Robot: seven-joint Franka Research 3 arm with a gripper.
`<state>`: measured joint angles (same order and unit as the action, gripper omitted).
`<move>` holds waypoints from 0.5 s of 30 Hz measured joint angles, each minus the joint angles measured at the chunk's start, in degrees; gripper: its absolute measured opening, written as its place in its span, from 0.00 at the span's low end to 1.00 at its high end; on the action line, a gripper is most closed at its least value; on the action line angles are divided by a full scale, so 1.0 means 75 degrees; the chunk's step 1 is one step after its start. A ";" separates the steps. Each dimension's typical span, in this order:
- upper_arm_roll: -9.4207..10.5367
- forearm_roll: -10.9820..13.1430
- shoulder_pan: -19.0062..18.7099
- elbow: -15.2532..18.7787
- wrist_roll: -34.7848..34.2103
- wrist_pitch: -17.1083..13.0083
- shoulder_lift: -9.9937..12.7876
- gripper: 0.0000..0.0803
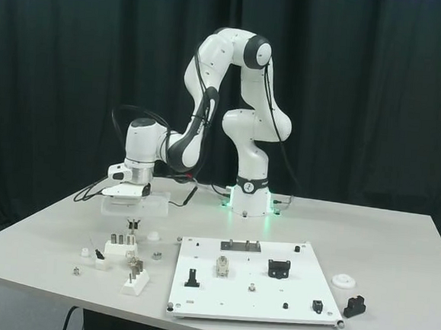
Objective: Pick Ethernet.
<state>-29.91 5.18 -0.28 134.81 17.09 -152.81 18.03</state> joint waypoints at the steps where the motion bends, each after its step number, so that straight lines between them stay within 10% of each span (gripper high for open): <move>1: -0.0008 0.0000 0.0000 -0.0008 -0.0016 0.0032 -0.0024 0.09; 15: -0.0163 -0.0089 -0.0018 -0.0202 -0.0110 0.0683 -0.0439 0.09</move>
<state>-31.13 4.51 -0.42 133.29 16.27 -147.68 14.74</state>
